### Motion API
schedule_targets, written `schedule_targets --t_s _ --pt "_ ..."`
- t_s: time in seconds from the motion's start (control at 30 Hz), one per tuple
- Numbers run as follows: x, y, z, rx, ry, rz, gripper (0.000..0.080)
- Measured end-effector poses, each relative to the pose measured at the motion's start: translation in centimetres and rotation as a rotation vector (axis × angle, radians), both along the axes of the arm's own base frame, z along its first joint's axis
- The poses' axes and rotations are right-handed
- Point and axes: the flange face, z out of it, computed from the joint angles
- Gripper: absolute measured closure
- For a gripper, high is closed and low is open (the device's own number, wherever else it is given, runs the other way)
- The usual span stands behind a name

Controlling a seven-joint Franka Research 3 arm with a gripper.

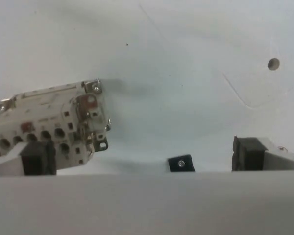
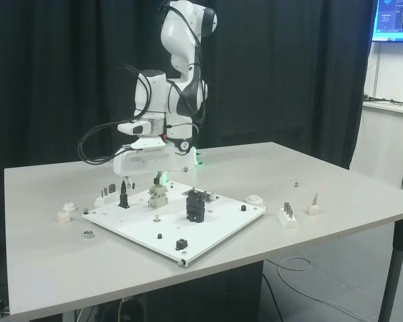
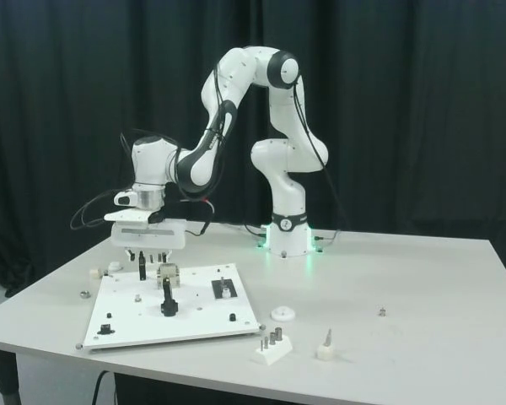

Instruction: Insert waterproof.

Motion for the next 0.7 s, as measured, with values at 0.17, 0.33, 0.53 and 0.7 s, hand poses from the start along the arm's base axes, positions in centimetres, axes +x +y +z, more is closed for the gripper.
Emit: schedule_targets --t_s 0.17,0.33,0.53,0.7 --pt "0.13 0.12 -0.33 0.002 -0.002 -0.006 0.0003" --pt "0.20 0.21 -0.60 0.001 0.001 -0.004 0.0003" --pt "0.24 0.19 -0.84 -0.002 0.005 -0.003 0.0003" --pt "0.23 0.17 -0.85 -0.002 0.006 -0.004 0.0003"
